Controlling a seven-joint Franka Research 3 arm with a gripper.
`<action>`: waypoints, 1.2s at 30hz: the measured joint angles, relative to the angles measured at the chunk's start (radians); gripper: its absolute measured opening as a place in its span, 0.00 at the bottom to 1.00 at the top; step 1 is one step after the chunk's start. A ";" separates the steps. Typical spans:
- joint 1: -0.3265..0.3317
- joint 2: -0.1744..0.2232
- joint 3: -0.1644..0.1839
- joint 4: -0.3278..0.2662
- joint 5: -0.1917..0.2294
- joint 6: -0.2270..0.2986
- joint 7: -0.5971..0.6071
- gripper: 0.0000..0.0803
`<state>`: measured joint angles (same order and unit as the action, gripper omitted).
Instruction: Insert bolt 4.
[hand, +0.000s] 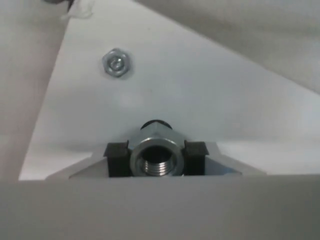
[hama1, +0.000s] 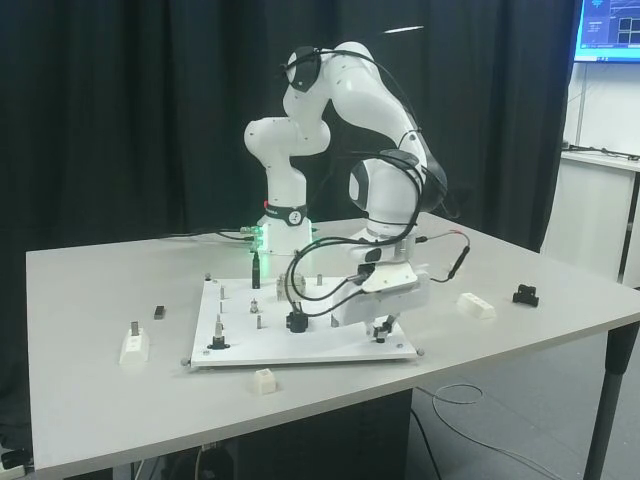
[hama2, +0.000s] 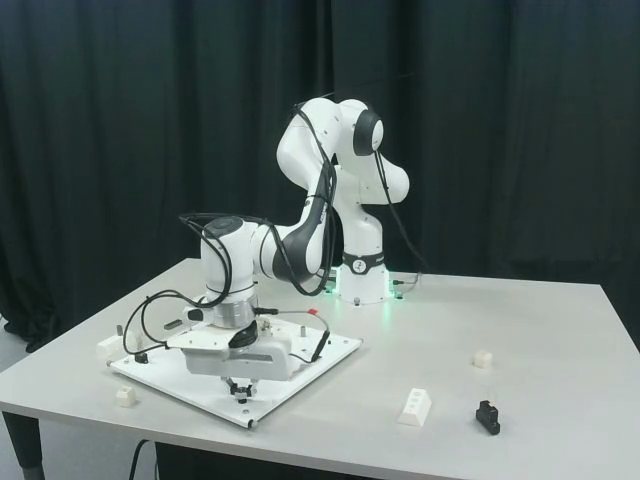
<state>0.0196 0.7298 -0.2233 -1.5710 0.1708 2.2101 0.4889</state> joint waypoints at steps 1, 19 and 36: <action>0.000 0.000 0.000 0.000 0.001 0.000 0.019 0.28; 0.000 0.000 -0.009 -0.002 0.047 -0.002 0.363 0.28; 0.003 0.000 -0.009 -0.002 0.049 0.003 0.695 0.28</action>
<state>0.0221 0.7303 -0.2322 -1.5731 0.2198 2.2129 1.1837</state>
